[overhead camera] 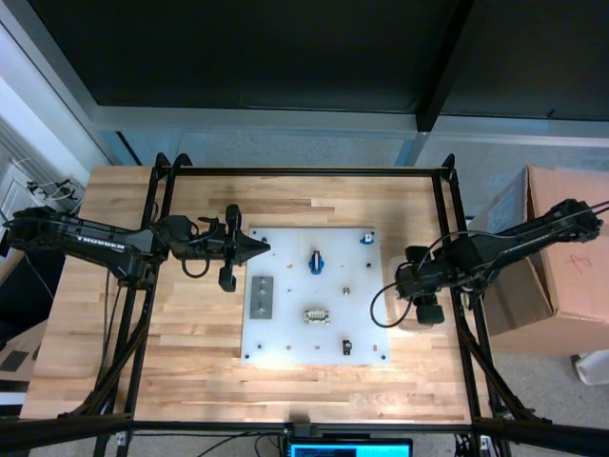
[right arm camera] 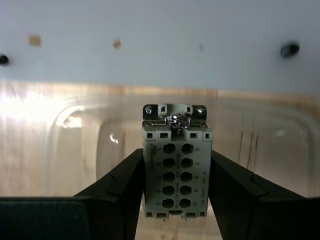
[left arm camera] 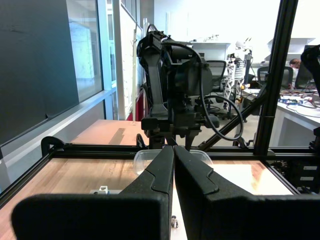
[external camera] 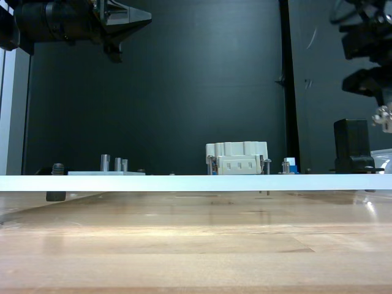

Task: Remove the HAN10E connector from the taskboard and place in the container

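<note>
Worktop (overhead camera: 114, 362) of pale wood planks, flat white taskboard (overhead camera: 285, 343) at its middle. Clear, round-cornered plastic container (right arm camera: 65, 125) by the right edge, largely hidden from above beneath the right arm. Left end effector (left arm camera: 173, 150) raised toward the left edge, black tapered fingers pressed together. Right end effector (right arm camera: 176, 156) over the container, pinching the HAN10E connector (right arm camera: 176, 175): pale grey block, ten round holes, clear of the board, plain only in the right wrist view. Beige housing (external camera: 237, 159) seated on the board.

Left pincer (left arm camera: 173, 150) closed, right pincer (right arm camera: 176, 172) clamped.
</note>
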